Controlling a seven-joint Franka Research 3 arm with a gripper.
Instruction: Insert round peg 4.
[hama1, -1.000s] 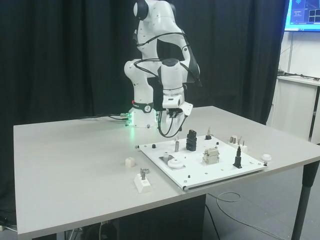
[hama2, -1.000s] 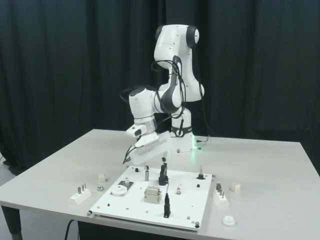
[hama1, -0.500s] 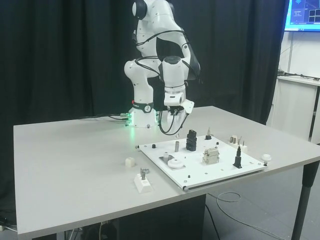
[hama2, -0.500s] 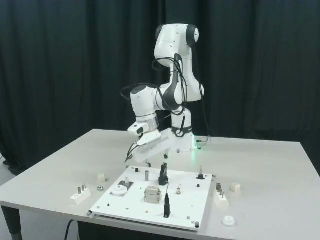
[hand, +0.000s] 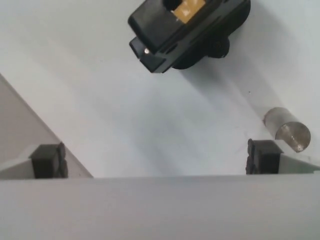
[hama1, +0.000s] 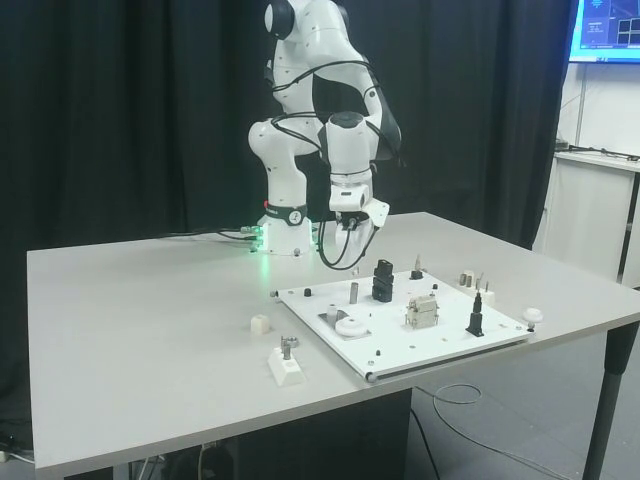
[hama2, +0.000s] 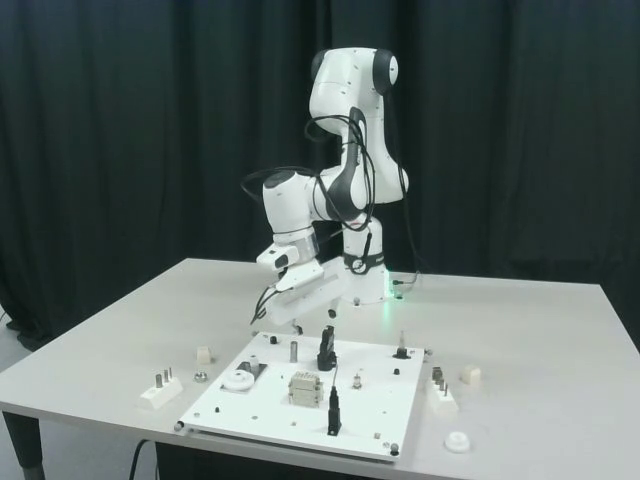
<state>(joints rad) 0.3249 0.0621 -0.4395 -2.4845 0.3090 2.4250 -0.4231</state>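
A grey round peg (hand: 287, 131) stands upright in the white board (hama1: 430, 336), also seen as the peg (hama1: 354, 291) and the peg (hama2: 293, 351). My gripper (hand: 155, 158) hangs above the board, open, with nothing between its fingers. One black fingertip (hand: 262, 156) is close beside the peg's top without holding it. From the room cameras the gripper (hama1: 354, 258) is a little above the peg, near the board's far edge, and the gripper (hama2: 298, 324) is tilted.
On the board are a black socket block (hand: 190, 30), a white disc (hama1: 350, 326), a grey connector (hama1: 422, 312) and a black plug (hama1: 476, 316). Beside the board on the table stand a white peg holder (hama1: 286, 366), a small white cube (hama1: 260, 323) and another holder (hama2: 440, 390).
The gripper has risen away from the board and the wrist has turned a little. The peg stays upright in the board.
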